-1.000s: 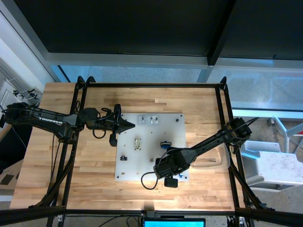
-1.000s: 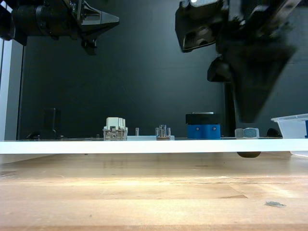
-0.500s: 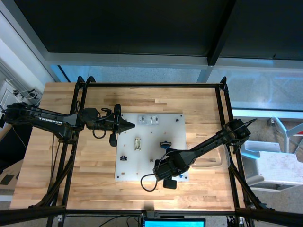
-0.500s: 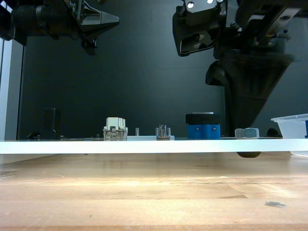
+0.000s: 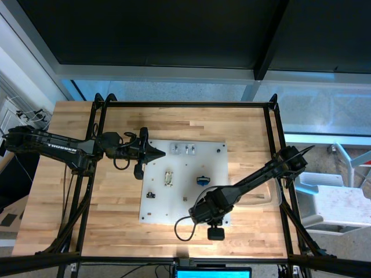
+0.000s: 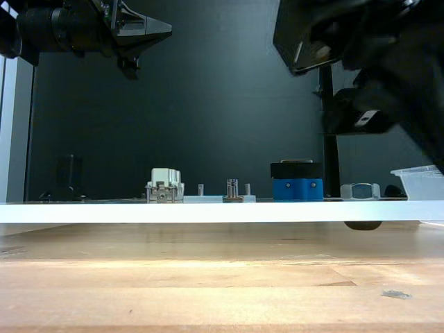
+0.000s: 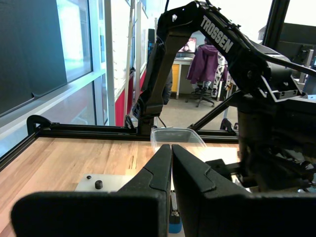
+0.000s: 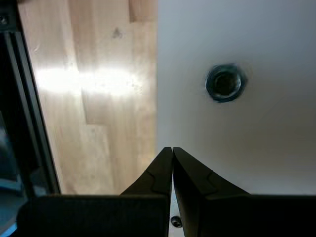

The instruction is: Pick the M12 fastener and fasten on the M12 threads

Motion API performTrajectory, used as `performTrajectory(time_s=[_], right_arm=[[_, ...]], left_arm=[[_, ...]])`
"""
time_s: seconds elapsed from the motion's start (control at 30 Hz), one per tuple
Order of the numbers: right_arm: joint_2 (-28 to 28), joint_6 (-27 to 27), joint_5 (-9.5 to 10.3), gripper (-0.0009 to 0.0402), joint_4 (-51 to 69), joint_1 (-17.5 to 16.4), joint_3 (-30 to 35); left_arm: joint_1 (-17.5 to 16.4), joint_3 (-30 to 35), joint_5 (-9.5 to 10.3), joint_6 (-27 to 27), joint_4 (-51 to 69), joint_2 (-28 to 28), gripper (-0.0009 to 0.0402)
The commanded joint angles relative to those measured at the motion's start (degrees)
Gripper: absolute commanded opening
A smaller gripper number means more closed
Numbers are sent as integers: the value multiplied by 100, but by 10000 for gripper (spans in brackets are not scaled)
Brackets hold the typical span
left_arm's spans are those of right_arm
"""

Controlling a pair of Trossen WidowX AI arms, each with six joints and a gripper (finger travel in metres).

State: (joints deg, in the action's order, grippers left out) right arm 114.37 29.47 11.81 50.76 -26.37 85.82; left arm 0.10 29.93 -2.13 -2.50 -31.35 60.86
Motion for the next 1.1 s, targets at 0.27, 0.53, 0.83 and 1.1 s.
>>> performTrajectory(time_s=[0.27, 0.53, 0.83, 1.1], right_arm=[[-55, 28, -122, 0, 17, 24, 4], [-63, 28, -127, 0, 15, 24, 2], [-168, 157, -323, 0, 17, 26, 2], [-332, 184, -789, 0, 90, 24, 2]], left_arm=[[-2, 2, 0, 2, -11, 0, 0], [-2, 2, 0, 2, -2, 2, 0], [-2, 2, 0, 2, 2, 0, 0], [0, 2, 0, 2, 2, 0, 0]])
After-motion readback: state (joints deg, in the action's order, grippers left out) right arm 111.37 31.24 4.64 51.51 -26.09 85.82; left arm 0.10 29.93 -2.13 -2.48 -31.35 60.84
